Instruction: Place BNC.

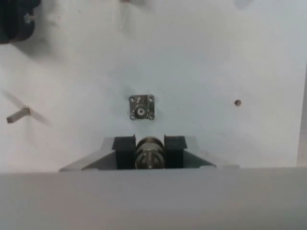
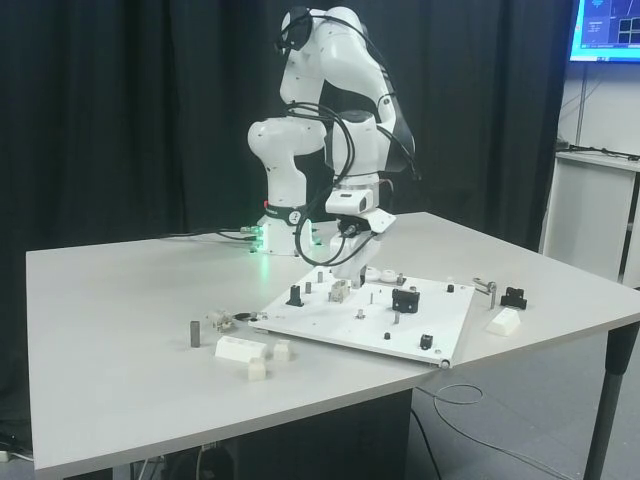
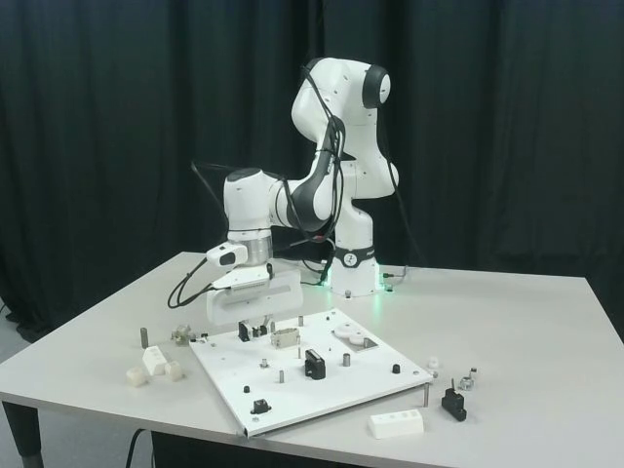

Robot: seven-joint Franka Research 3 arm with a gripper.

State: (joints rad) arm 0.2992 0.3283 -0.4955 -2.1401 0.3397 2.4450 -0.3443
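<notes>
White seven-joint arm (image 3: 322, 185) is folded over: upper links rise above the base, then the forearm bends down and forward so the wrist hangs low over the flat white assembly board (image 2: 440, 335) lying on the grey table (image 2: 120, 300).

Two-finger gripper (image 1: 149, 152) points straight down at the board. Jaws are clamped on a short cylindrical metal BNC connector (image 1: 149, 153), held between the black finger pads (image 1: 124, 149).

Wrist view: the connector sits above the board, not touching it. Just beyond it on the board is a small square metal BNC socket (image 1: 141, 107) with four corner screws, apart from the held part.

Small white blocks (image 2: 243, 350) lie on the table beside the board.
</notes>
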